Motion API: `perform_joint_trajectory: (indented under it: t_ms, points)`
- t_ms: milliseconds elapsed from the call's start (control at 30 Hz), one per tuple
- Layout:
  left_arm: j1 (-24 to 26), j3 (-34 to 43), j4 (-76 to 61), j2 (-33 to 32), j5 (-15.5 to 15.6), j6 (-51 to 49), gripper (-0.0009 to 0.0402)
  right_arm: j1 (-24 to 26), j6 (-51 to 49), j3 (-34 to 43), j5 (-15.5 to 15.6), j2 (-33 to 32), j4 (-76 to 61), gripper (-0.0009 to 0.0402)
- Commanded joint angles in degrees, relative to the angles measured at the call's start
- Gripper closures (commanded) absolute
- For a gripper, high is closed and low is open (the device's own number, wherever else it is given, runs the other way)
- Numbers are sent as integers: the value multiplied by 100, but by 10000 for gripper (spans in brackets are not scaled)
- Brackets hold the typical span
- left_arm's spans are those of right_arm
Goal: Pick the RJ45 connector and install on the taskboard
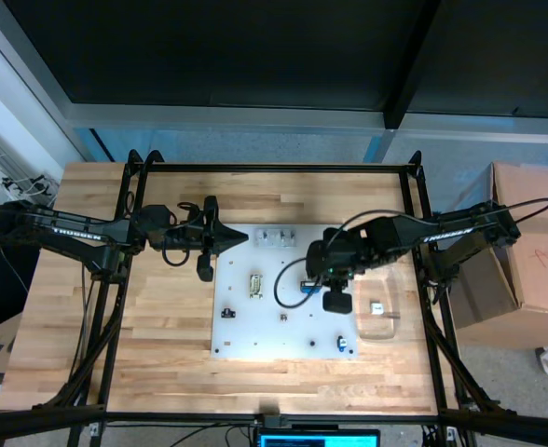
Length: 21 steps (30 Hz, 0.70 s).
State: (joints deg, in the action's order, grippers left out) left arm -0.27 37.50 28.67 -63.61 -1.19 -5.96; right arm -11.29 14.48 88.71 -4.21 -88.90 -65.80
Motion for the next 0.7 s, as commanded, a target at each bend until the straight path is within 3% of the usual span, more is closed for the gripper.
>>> perform_joint_trajectory:
  t_ms: [33,233,433,567,700]
  points:
    - [153,26,20,-289,-7,-284,369,105,-313,168,-87,-4,24,393]
    - [514,334,44,-1158,306,-289,281,243,-739,455,-79,-2,223,393]
    - [529,791,52,-1882,295,-273,202,269,-949,529,-83,-2,420,393]
    - [533,1213,39,-2304,275,-205,175,280,-968,518,-96,-2,507,393]
    - [535,1502,44,-2544,273,-166,175,280,-942,518,-225,-2,520,393]
